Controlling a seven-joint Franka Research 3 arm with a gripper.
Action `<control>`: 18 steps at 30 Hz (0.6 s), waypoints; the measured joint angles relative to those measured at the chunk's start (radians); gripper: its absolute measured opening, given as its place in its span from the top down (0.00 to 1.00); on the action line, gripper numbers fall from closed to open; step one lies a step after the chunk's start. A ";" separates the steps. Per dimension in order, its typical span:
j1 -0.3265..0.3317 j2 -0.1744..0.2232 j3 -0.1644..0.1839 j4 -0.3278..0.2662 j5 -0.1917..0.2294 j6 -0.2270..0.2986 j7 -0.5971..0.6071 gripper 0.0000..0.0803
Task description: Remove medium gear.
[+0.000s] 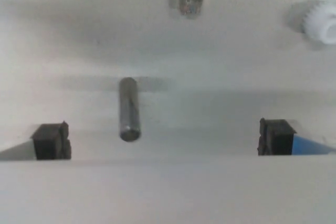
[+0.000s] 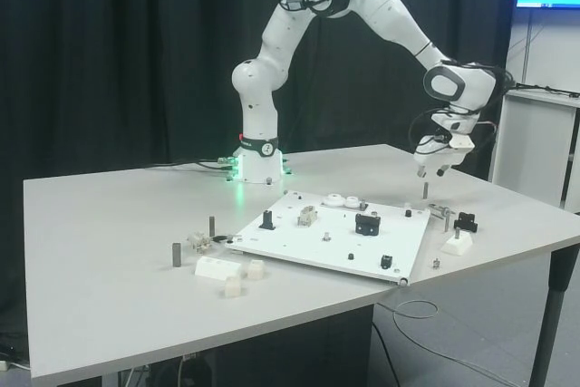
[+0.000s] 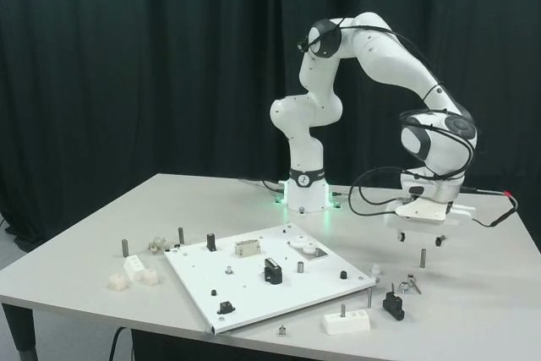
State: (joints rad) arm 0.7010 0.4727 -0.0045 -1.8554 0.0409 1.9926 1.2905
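A white board [image 2: 299,246] is lying on the grey tabletop [image 2: 100,224], carrying several small parts: a black block [image 2: 366,224], a black post [image 2: 267,219], a metal fitting [image 2: 306,216] and white gears [image 2: 341,200] sitting near the board's edge that faces the robot's base. The medium gear cannot be told apart from its neighbours among them.

The gripper [image 3: 420,236] is hanging above the bare tabletop beyond the board's corner, well apart from those gears. Its fingers [image 1: 51,141] are spread wide and holding nothing. Directly below them a grey metal peg [image 1: 128,108] is standing upright on the tabletop. In the wrist view a white gear [image 1: 321,22] is showing far off to one side of the fingers.
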 joint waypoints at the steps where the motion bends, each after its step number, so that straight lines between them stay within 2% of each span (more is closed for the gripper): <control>1: 0.001 -0.003 0.000 -0.001 -0.011 -0.010 -0.005 0.00; 9: 0.001 -0.036 -0.003 -0.035 -0.088 -0.077 -0.031 0.00; 18: -0.001 -0.094 -0.021 -0.133 -0.143 -0.070 -0.080 0.00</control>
State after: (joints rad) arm 0.6998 0.3787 -0.0254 -1.9884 -0.1025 1.9222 1.2109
